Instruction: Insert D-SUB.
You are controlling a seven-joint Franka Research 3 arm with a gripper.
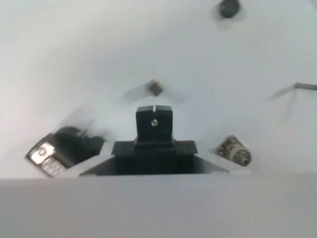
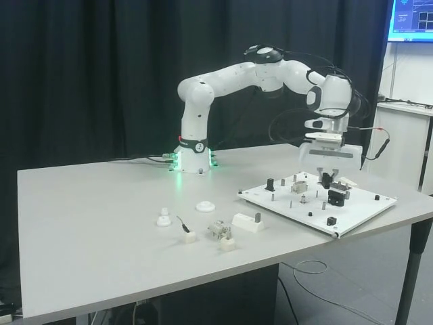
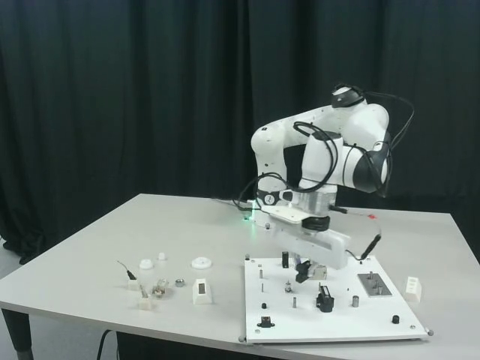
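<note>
Black two-finger gripper [image 1: 154, 130], fingers pressed together, nothing held; black-hooded D-SUB connector with metal face [image 1: 59, 148] lies beside it on white board [image 1: 208, 64], lower left of frame.

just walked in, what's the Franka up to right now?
The white Franka arm has its hand low over the white task board, among the black and metal fittings mounted there. In the wrist view a D-SUB connector shows beside the hand. More small parts lie loose on the grey table, off the board. Whether the connector is seated yet cannot be told.
</note>
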